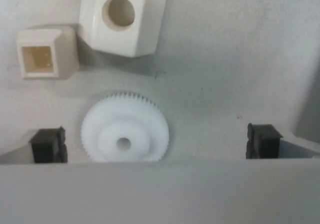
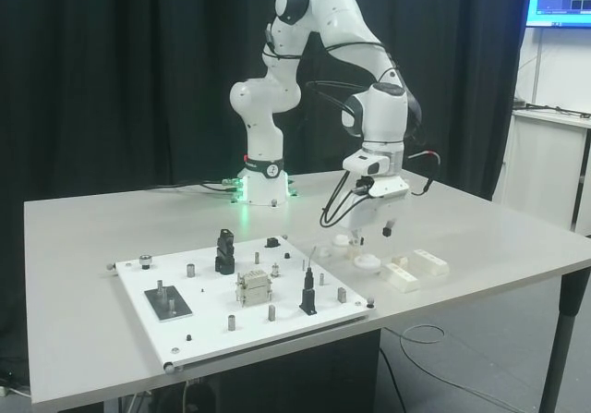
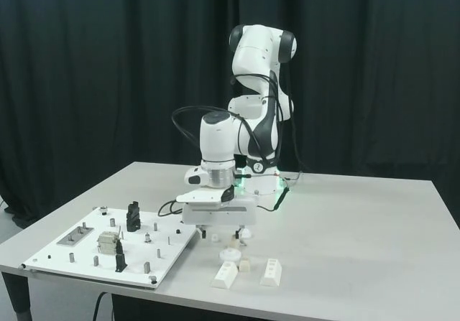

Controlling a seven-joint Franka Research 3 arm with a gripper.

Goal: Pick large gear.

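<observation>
The large gear is white and toothed, with a raised hub and a centre hole. It lies flat on the grey table, also seen in the first room view as the gear and in the second as the gear. My gripper hangs a little above it, open wide, with nothing held. The gear sits between the two black fingertips, nearer one than the other. From the room, the gripper is just over the gear, and the second room view shows the gripper the same way.
A white block with a round hole and a smaller block with a square recess lie close beside the gear. The white assembly board with pegs and black parts lies to one side. Another small white part sits near the gripper.
</observation>
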